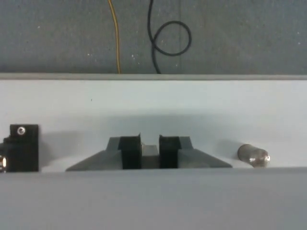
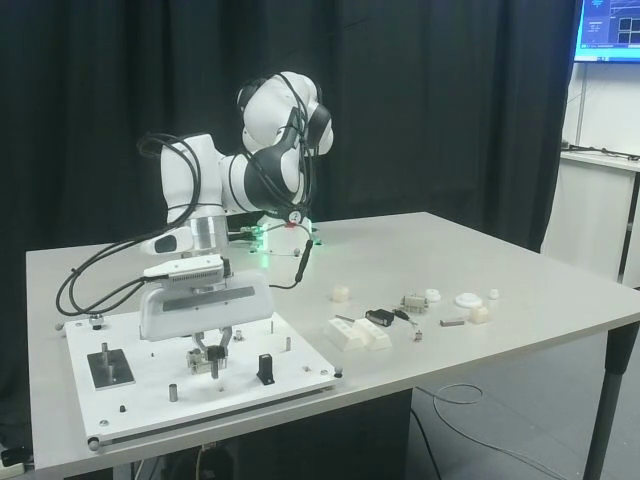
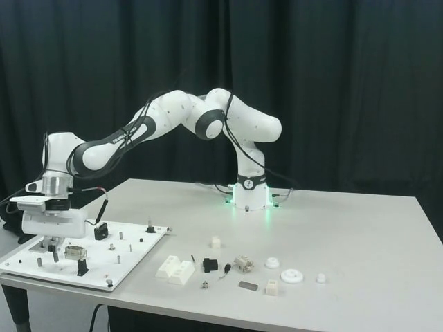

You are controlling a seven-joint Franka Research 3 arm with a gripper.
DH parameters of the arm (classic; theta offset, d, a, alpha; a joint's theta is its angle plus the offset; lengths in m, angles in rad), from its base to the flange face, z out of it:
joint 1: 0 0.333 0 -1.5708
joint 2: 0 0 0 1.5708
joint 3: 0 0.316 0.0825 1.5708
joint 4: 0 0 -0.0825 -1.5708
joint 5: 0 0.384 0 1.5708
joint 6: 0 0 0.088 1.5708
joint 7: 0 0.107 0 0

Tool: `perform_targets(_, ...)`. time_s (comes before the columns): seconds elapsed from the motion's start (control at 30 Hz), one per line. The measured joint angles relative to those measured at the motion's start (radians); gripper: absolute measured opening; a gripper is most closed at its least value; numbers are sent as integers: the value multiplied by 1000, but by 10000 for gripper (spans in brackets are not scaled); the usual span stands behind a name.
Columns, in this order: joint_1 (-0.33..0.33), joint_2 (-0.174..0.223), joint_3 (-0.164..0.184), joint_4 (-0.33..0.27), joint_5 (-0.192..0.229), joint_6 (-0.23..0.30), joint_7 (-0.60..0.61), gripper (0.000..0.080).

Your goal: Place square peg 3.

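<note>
My gripper (image 2: 206, 355) hangs low over the white board (image 2: 300, 385) at the table's front left corner. In the wrist view the two black fingers (image 1: 130, 152) stand close together, and a small grey square peg (image 1: 150, 152) sits pinched between them. The first room view shows the peg (image 2: 214, 366) as a short dark bar pointing down from the fingertips, just above the board. In the second room view the gripper (image 3: 52, 247) is over the board's (image 3: 135, 257) left part. The spot right under the peg is hidden.
On the board stand a black block (image 1: 21, 147), a round metal pin (image 1: 253, 155), a grey plate with a post (image 2: 108, 368) and a black bracket (image 2: 266, 368). White blocks (image 2: 358, 335), a black connector (image 2: 380, 317) and white gears (image 2: 468, 299) lie on the grey table.
</note>
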Motion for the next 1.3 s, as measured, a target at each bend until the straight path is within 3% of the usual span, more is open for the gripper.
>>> perform_targets(0.73, 2, -4, -7, 14, 0, -27, 3, 76)
perform_targets(1.0, 10, -26, -8, 14, 0, -101, 5, 76)
perform_targets(1.3, 39, -70, -20, 7, 0, -238, 42, 76)
